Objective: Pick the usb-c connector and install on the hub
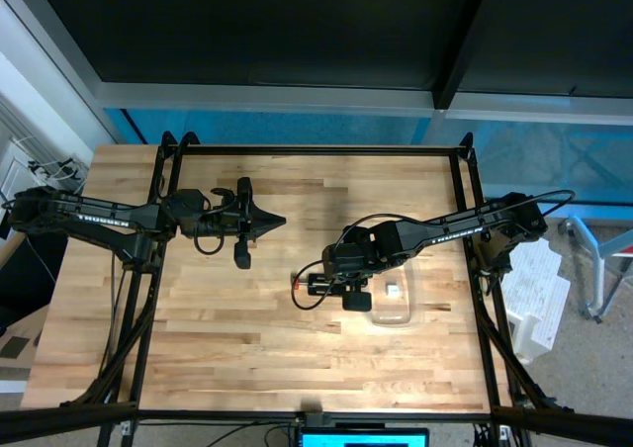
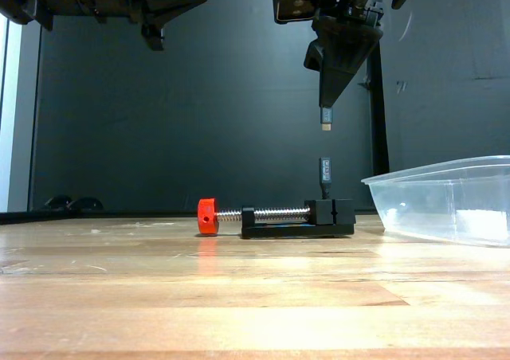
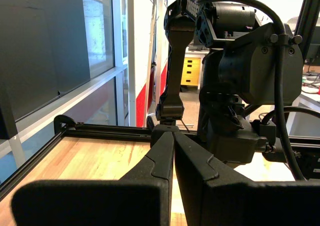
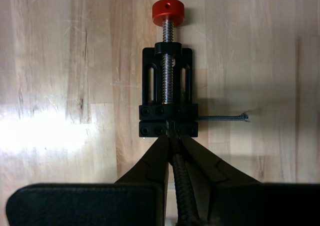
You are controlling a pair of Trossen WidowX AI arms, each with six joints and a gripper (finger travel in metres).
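Nearest the worktop's (image 1: 247, 358) near edge, towards its right edge, sits a clear tray (image 2: 446, 177). Just beside it, about mid-worktop, lies the hub (image 2: 296, 217). Its orange-red knob (image 2: 207, 215) points at the left edge, and a small dark upright piece (image 2: 324, 173) stands on its tray-side end. Directly above that piece hangs the right pincer (image 2: 327, 93), closed on the usb-c connector (image 2: 325, 119), which points down, clear of the hub. Farther back, over the left half, the left pincer (image 1: 280, 222) is parked with fingers pressed together, holding nothing.

The likely trouble is a descent slightly off line. The connector would then catch the upright piece's rim, twist in the fingers, or push the hub, which looks merely rested on the wood.

The low view alone shows the air gap between connector and hub. The right wrist view hides that gap but shows the pincer centred on the hub's long axis, and a grey cord stub (image 4: 225, 118) poking out sideways.
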